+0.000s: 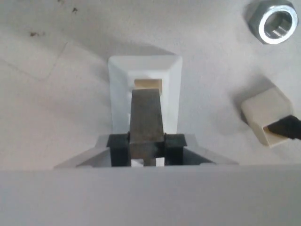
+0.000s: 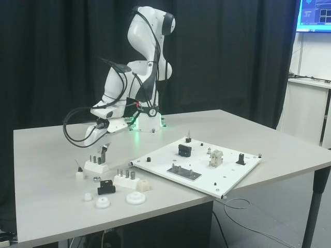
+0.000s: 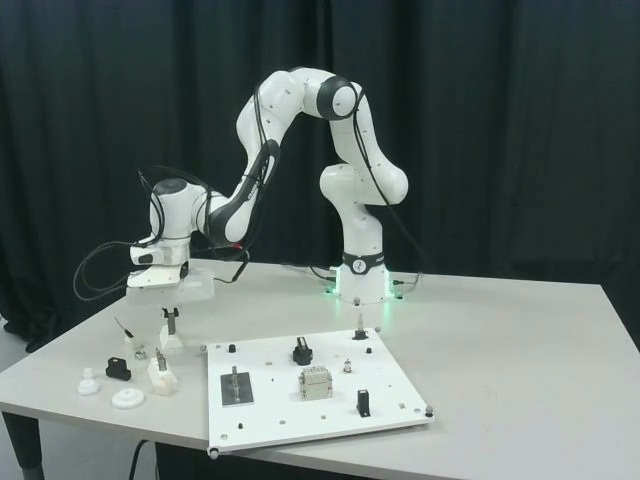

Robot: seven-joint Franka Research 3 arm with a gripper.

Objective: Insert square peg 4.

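White arm reached low over left part of grey tabletop, beside white board. Tool pointed down, black fingers closed narrow on dark square peg, gripping its upper end. Peg stood upright, lower end at square opening of white holder block. In wrist view, metal nut lay on tabletop well apart from holder; small pale hollow block lay near holder. White gear-like parts sat near tabletop's front edge.
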